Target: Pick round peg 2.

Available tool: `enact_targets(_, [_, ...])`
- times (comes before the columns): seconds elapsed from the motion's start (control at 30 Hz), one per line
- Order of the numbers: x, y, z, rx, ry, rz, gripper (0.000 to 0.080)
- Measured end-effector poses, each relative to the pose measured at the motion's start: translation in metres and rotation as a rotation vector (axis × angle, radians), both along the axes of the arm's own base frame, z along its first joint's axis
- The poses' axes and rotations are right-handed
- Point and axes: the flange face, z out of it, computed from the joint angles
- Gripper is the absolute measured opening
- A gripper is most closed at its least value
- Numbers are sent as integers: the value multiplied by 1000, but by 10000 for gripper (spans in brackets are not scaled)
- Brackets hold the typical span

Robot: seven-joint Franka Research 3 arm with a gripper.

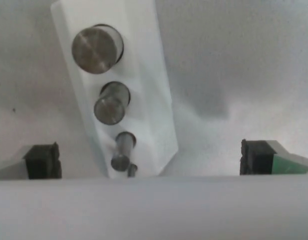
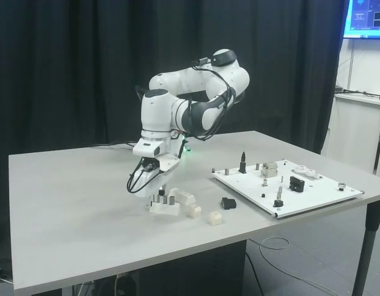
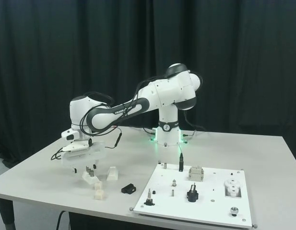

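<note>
— Four pegs, is that right? Where do things stand, biggest thing first?

— I count four. The grey table (image 2: 72,185) is matte and flat. On it, well apart from me, lies a white assembly board (image 2: 288,188) carrying small fixtures. Beneath my wrist sits the white peg holder (image 1: 149,100), a smooth, elongated block with angled ends. Standing upright in it in a row are the grey metal cylinders, dull and brushed on their flat tops, stepping down in width. Near the holder lie two small white blocks (image 2: 203,213) and a black part (image 2: 228,203).

— Which one is yours?

— My guess is round peg 2 (image 1: 112,103) is the second widest, next to the largest peg (image 1: 96,48). Nothing visible numbers them, so that is a judgement.

— How far along are you?

— Early. My gripper (image 1: 149,159) hovers over the holder's narrow end, fingers spread wide, one black pad (image 1: 43,161) on each side and nothing between them. No peg is lifted; all four sit in their sockets.

— What is left?

— Nearly everything. I judge I must centre over peg 2, descend, close on its shank and draw it straight up. The smooth metal may slip if I grip off-centre.
</note>
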Motion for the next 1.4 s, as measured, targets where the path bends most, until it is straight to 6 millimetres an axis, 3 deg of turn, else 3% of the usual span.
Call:
enact_targets(0.87, [-7,9,-4,-15,-24,0,800])
enact_targets(0.9, [-7,9,-4,-17,-24,-1,685])
enact_targets(1.1, [-10,8,-4,-24,-26,-10,685])
enact_targets(1.13, [-11,8,-4,-23,-26,-11,523])
enact_targets(1.27, [-12,9,-4,-22,-28,-14,523])
enact_targets(1.3, [-12,10,-5,-22,-28,-16,341])
enact_targets(1.4, [-12,10,-5,-21,-29,-20,341])
